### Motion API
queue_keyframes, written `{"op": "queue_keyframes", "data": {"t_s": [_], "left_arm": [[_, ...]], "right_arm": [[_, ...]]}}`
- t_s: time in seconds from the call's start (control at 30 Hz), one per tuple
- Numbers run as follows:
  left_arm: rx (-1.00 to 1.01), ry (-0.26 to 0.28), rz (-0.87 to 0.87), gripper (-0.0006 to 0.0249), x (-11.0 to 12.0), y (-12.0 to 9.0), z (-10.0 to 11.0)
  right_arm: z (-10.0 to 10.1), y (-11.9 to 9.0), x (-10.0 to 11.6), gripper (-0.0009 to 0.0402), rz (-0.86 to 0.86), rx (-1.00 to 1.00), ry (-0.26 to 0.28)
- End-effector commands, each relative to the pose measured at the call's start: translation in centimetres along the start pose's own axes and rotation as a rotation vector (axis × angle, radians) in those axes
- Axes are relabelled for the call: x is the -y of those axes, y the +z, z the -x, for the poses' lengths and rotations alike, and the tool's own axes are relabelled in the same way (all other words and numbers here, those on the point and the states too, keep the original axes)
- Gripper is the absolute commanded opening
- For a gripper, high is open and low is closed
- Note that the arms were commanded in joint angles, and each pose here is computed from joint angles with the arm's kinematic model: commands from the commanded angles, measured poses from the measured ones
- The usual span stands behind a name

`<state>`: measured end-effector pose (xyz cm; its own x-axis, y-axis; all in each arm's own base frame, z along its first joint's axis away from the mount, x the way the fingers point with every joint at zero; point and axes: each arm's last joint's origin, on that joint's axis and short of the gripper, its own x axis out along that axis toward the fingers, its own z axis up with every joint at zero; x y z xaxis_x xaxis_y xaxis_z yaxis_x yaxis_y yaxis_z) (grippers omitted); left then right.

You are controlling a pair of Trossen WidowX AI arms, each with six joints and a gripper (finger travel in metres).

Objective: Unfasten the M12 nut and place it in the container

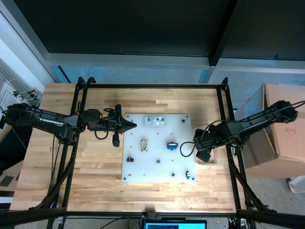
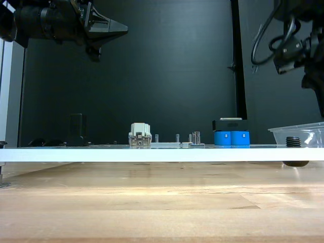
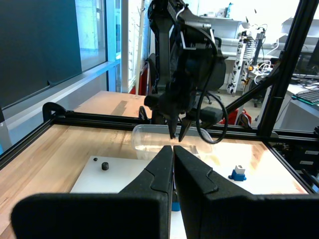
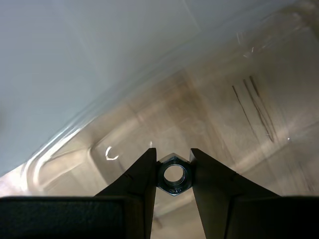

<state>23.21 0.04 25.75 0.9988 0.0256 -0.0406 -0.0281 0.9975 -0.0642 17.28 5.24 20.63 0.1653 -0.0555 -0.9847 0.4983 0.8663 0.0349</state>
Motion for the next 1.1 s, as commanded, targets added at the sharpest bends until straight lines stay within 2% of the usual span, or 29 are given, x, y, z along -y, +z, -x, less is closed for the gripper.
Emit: {"op": "queue_keyframes", "data": {"t_s": [0.03, 0.13, 0.33, 0.4, 0.53, 0.63, 0.77, 0.87, 1.03, 1.07, 1.1], "left_arm": [[0.0, 0.0, 0.0, 0.0, 0.0, 0.0, 0.0], [0.0, 0.0, 0.0, 0.0, 0.0, 0.0, 0.0], [0.0, 0.0, 0.0, 0.0, 0.0, 0.0, 0.0], [0.0, 0.0, 0.0, 0.0, 0.0, 0.0, 0.0], [0.0, 0.0, 0.0, 0.0, 0.0, 0.0, 0.0], [0.0, 0.0, 0.0, 0.0, 0.0, 0.0, 0.0], [0.0, 0.0, 0.0, 0.0, 0.0, 0.0, 0.0], [0.0, 0.0, 0.0, 0.0, 0.0, 0.0, 0.0], [0.0, 0.0, 0.0, 0.0, 0.0, 0.0, 0.0], [0.0, 0.0, 0.0, 0.0, 0.0, 0.0, 0.0], [0.0, 0.0, 0.0, 0.0, 0.0, 0.0, 0.0]], "right_arm": [[-1.2, -0.3, 0.2, 0.0096, -0.003, -0.005, -0.004], [-1.8, -0.8, 0.5, 0.0146, -0.011, -0.04, -0.005], [-1.8, -0.8, 0.5, 0.0229, -0.017, -0.055, 0.011], [-1.8, -0.8, 0.5, 0.0245, -0.016, -0.047, 0.012], [-0.8, -0.5, 0.3, 0.025, 0.027, -0.002, 0.059], [1.1, 0.0, 0.2, 0.0234, 0.079, 0.036, 0.085], [4.1, 0.6, 0.3, 0.0189, 0.188, 0.053, 0.061], [6.4, 1.5, 0.1, 0.0136, 0.269, 0.103, 0.083], [10.2, 3.8, 0.3, 0.001, 0.344, 0.288, 0.096], [10.7, 4.3, 0.4, -0.0007, 0.361, 0.322, 0.103], [11.0, 4.8, 0.5, 0.0004, 0.368, 0.354, 0.107]]}}
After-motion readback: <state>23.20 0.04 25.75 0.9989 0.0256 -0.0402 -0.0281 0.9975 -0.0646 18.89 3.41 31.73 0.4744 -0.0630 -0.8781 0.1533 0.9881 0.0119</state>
